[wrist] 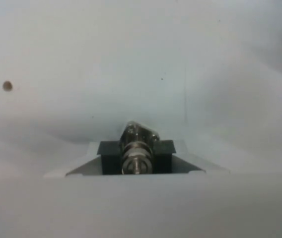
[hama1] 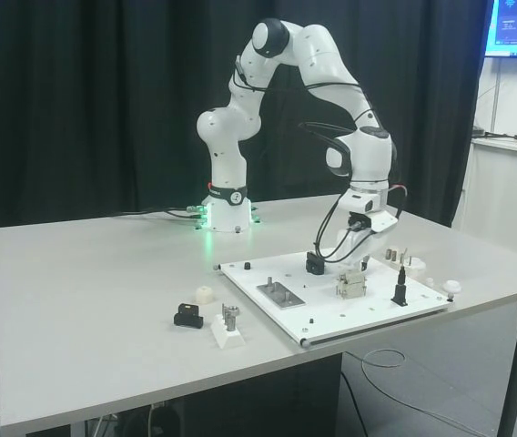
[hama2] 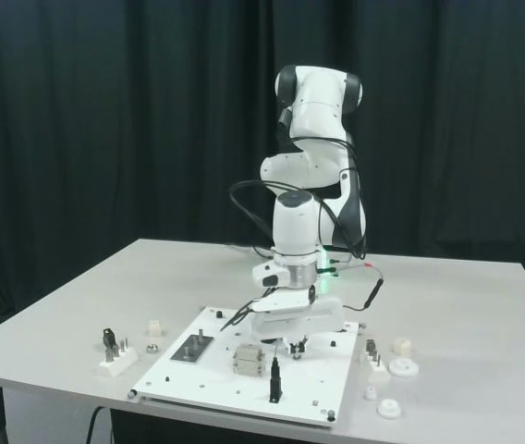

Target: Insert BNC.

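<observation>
In the wrist view a metal BNC connector (wrist: 137, 153) sits between two black finger pads (wrist: 110, 157), so my gripper (wrist: 137, 163) is shut on it. Below it lies the white task board (wrist: 131, 64) with a small dark hole (wrist: 7, 86). From the room views my gripper (hama1: 365, 261) (hama2: 295, 346) hangs just above the board (hama1: 331, 314) (hama2: 225, 388), close beside a small metal block fixture (hama1: 350, 285) (hama2: 247, 360). The connector is too small to make out in the room views.
On the board stand a flat metal plate (hama1: 281, 293) (hama2: 191, 348) and a black upright part (hama1: 399, 289) (hama2: 274, 381). Off the board are a white stand with a metal pin (hama1: 228, 330) (hama2: 115, 356), a black piece (hama1: 187, 315) and white round parts (hama1: 451, 286) (hama2: 401, 368).
</observation>
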`<state>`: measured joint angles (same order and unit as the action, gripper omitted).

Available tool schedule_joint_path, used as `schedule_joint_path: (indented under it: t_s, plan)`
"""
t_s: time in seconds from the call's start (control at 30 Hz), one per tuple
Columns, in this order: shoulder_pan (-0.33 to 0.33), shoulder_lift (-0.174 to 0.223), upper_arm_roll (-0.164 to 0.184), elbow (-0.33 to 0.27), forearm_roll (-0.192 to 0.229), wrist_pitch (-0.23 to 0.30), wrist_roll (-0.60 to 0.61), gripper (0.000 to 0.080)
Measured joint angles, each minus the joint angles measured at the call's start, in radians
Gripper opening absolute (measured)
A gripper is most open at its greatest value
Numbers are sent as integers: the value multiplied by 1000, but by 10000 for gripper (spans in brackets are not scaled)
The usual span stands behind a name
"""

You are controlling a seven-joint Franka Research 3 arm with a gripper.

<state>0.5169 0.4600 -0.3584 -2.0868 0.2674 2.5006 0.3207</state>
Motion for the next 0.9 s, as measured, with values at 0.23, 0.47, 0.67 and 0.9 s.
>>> schedule_joint_path:
  t_s: [0.23,0.47,0.67,0.9]
  plan:
    - [0,0,0,0,0,0,-49,123]
    - [0,0,0,0,0,0,-87,123]
    - [0,0,0,0,0,-1,-125,123]
    - [0,0,0,1,0,-1,-166,123]
